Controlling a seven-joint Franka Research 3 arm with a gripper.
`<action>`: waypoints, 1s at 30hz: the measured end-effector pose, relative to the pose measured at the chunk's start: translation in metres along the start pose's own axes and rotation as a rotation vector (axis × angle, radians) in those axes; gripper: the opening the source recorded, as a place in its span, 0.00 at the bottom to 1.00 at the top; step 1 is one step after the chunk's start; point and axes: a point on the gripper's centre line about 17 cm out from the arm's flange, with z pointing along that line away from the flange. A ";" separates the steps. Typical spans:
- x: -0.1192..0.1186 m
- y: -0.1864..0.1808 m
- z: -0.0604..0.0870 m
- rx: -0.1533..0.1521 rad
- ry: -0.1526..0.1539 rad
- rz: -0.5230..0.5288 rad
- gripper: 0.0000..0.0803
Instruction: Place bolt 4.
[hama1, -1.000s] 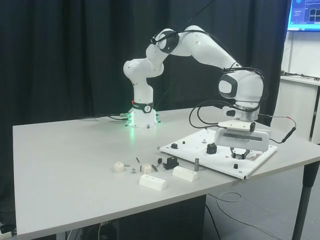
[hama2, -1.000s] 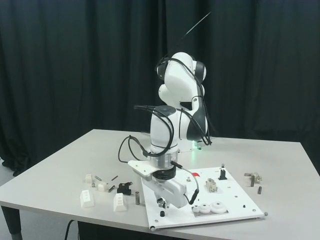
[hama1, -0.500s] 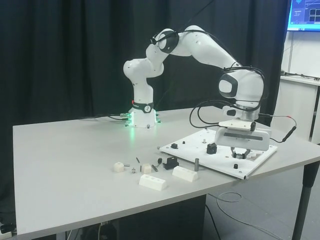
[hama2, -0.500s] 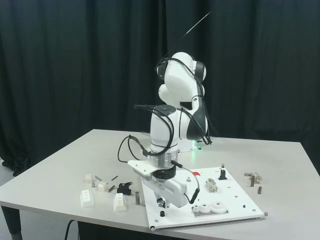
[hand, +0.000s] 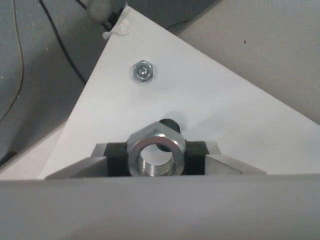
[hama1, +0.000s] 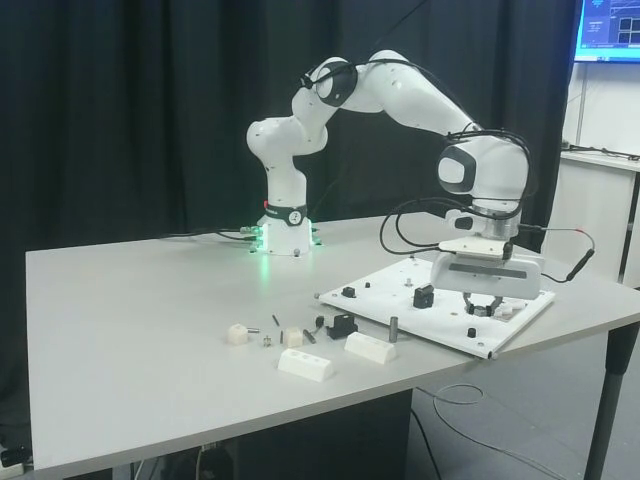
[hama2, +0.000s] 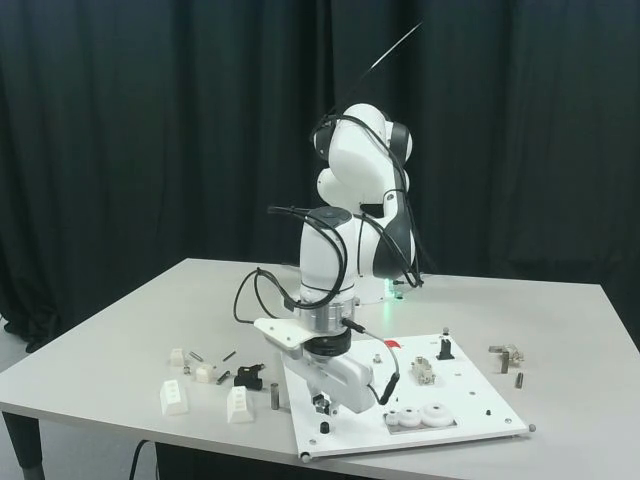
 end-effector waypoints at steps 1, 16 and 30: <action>0.000 0.000 0.000 0.000 0.000 -0.005 0.29; -0.023 0.002 -0.010 -0.040 -0.071 -0.067 0.29; -0.109 -0.035 -0.022 -0.056 -0.221 -0.070 0.29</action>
